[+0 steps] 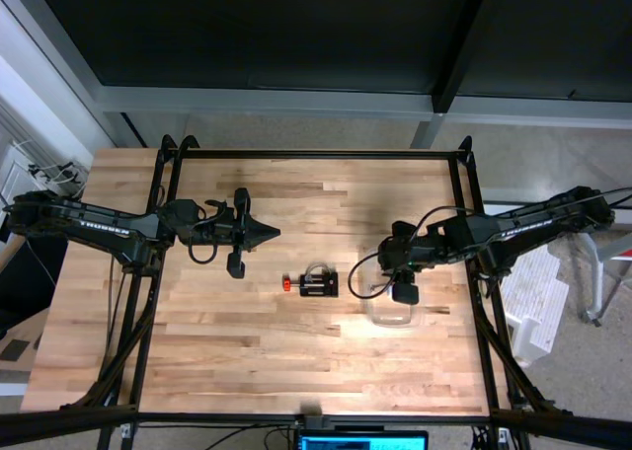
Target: Remove the RCA connector from the receptacle and place in the container
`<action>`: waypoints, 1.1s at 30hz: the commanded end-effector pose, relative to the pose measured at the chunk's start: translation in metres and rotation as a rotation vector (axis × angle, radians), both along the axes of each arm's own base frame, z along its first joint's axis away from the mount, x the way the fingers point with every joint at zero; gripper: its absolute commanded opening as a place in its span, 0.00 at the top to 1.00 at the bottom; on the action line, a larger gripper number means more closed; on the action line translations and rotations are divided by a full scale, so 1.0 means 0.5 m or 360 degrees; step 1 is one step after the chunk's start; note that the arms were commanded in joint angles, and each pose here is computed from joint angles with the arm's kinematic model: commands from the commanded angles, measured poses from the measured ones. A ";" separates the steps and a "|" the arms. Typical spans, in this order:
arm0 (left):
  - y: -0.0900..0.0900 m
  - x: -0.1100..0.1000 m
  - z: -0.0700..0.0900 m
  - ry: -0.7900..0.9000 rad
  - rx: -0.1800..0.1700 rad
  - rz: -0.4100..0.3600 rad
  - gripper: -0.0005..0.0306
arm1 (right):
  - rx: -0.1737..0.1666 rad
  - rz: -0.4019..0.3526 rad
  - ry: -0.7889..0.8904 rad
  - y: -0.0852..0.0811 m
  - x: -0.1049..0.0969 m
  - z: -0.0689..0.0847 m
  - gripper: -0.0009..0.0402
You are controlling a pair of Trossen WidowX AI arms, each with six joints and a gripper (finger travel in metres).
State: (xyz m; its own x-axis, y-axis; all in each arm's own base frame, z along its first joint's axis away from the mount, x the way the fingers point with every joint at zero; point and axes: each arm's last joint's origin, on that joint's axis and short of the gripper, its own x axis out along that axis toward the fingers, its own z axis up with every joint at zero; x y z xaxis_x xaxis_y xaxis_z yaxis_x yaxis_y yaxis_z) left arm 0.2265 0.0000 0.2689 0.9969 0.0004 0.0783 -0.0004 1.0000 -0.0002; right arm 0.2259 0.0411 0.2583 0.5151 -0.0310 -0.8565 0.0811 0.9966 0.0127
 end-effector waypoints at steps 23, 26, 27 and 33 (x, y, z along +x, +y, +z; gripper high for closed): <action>0.000 0.000 0.000 0.0000 0.0000 0.0000 0.98 | -0.0102 0.0012 -0.1306 -0.087 0.018 0.142 0.98; 0.000 0.000 0.000 0.0000 0.0000 0.0001 0.98 | -0.0104 0.0007 -0.1409 -0.088 0.017 0.134 0.98; 0.000 0.000 0.000 0.0000 0.0000 0.0000 0.98 | -0.0104 0.0008 -0.1437 -0.088 0.017 0.131 0.98; 0.000 0.000 0.000 -0.0001 0.0000 0.0001 0.98 | -0.0107 0.0008 -0.1611 -0.088 0.017 0.111 0.98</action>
